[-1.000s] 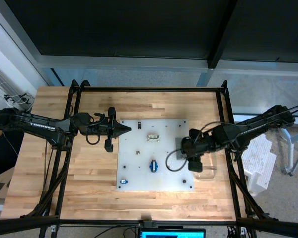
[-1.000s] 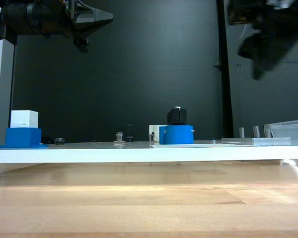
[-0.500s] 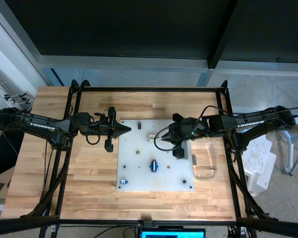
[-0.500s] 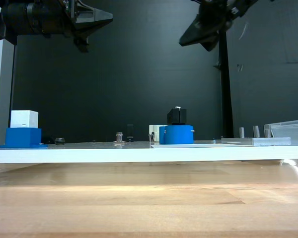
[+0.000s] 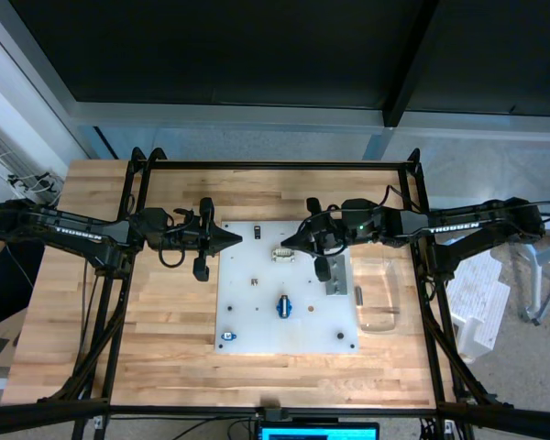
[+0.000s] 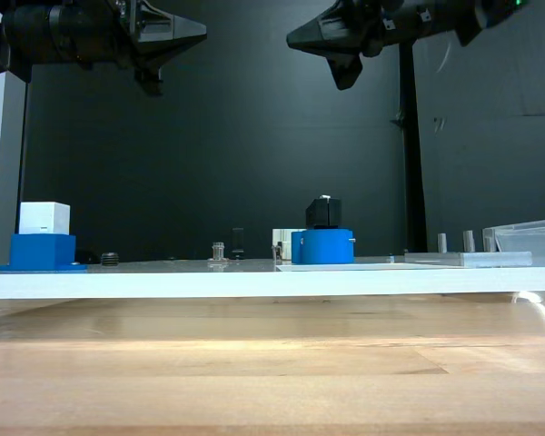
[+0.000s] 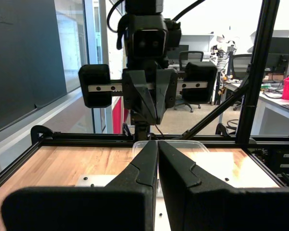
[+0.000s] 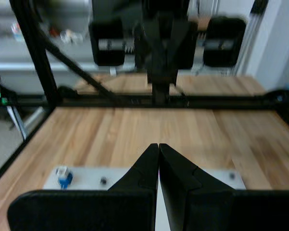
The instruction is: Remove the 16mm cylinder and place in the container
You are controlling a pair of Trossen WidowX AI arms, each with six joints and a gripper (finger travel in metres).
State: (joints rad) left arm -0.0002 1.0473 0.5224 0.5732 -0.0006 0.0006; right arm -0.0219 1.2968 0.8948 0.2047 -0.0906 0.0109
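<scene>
The left gripper [image 5: 237,239] and right gripper [image 5: 285,244] are hovering tip to tip above the white board [image 5: 257,312] at centre frame, both with fingers clenched on nothing. The cylinder [image 5: 358,295] is showing only as a dark sliver at the left wall of the clear tray [image 5: 386,323], right of centre. I cannot tell whether it is lying inside.

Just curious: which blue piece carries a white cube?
The near-left corner piece; the middle piece has a black top. High above, left pincer and right pincer hover shut.
</scene>
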